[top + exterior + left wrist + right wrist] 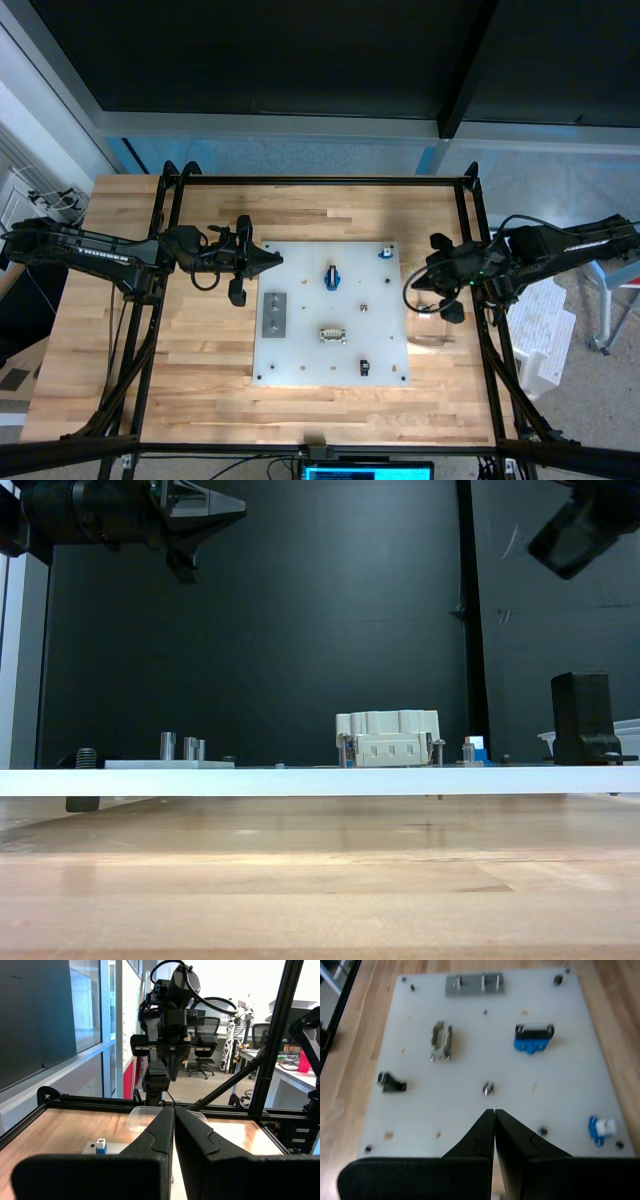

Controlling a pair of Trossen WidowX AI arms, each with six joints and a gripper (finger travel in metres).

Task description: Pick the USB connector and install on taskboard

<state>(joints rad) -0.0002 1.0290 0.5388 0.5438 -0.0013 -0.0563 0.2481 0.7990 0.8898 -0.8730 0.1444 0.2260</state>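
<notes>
left gripper (pixel 276 260), right gripper (pixel 418 284) flank taskboard (pixel 300 352) — wrist-view jaws seemingly closed

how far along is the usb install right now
Nothing looks done yet. On the taskboard, the small black socket looks unoccupied. Nothing is in hand: the left gripper hovers shut over the board's left edge, the right gripper shut near its right edge, both empty. Left: finding the USB connector, unseen here, picking it and installing it.

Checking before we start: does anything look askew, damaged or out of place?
Nothing stands out. The taskboard lies flat and square on the table; the left hand hovers shut over its left edge, the right hand hovers shut near its right edge.
</notes>
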